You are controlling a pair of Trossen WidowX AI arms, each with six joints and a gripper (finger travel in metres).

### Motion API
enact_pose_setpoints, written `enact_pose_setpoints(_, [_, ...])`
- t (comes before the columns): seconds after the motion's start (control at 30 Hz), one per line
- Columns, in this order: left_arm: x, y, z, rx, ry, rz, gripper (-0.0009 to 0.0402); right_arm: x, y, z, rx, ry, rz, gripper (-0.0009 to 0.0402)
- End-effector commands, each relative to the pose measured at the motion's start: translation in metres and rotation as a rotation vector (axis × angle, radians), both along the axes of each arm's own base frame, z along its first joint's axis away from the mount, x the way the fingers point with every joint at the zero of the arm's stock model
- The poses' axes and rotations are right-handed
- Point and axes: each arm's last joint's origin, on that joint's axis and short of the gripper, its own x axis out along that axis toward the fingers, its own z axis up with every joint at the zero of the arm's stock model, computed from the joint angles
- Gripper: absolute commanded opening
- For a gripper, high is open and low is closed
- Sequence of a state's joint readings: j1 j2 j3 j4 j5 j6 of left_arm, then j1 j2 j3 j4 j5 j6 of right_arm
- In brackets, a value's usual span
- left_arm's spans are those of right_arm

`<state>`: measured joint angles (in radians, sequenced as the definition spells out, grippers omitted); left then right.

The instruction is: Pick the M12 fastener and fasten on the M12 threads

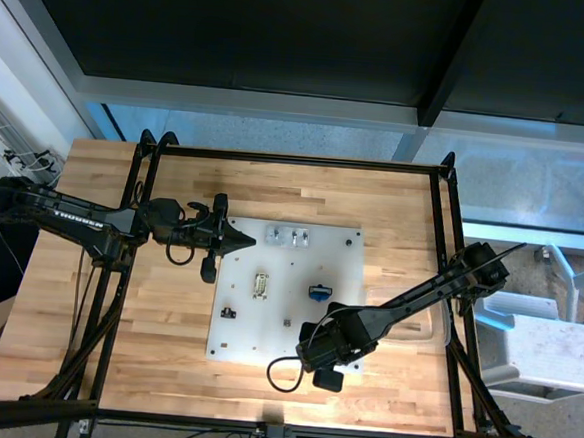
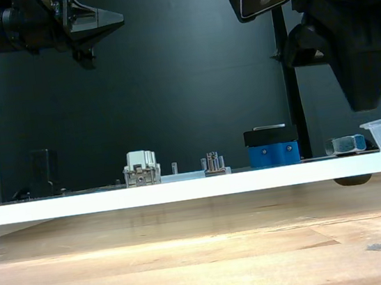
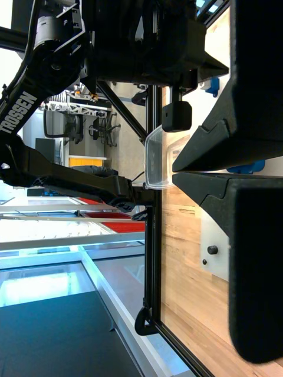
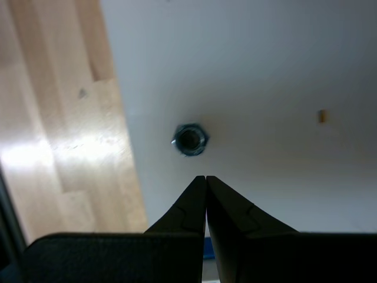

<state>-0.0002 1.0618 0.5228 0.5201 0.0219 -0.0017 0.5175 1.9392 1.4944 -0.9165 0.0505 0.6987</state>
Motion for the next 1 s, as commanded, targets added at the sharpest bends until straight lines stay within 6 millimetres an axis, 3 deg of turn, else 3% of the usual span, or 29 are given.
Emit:
enact_pose_setpoints(0.03, [0.0, 0.0, 0.0, 0.0, 0.0, 0.0, 0.0, 0.001, -0.001, -0.004, -0.057, -0.016, -0.025, 0.0])
enact_pose_setpoints(0.3, [0.0, 0.0, 0.0, 0.0, 0.0, 0.0, 0.0, 0.007, 0.004, -0.023, -0.065, 0.0, -0.034, 0.0])
enact_pose_setpoints(0.47, [0.0, 0.0, 0.0, 0.0, 0.0, 0.0, 0.0, 0.008, 0.006, -0.022, -0.044, -0.006, -0.029, 0.0])
enact_pose_setpoints(0.73, [0.0, 0.0, 0.0, 0.0, 0.0, 0.0, 0.0, 0.006, 0.012, -0.02, 0.152, 0.1, 0.045, 0.0])
enact_pose_setpoints(1.0, [0.0, 0.0, 0.0, 0.0, -0.001, 0.0, 0.0, 0.005, 0.013, -0.02, 0.158, 0.104, 0.046, 0.0])
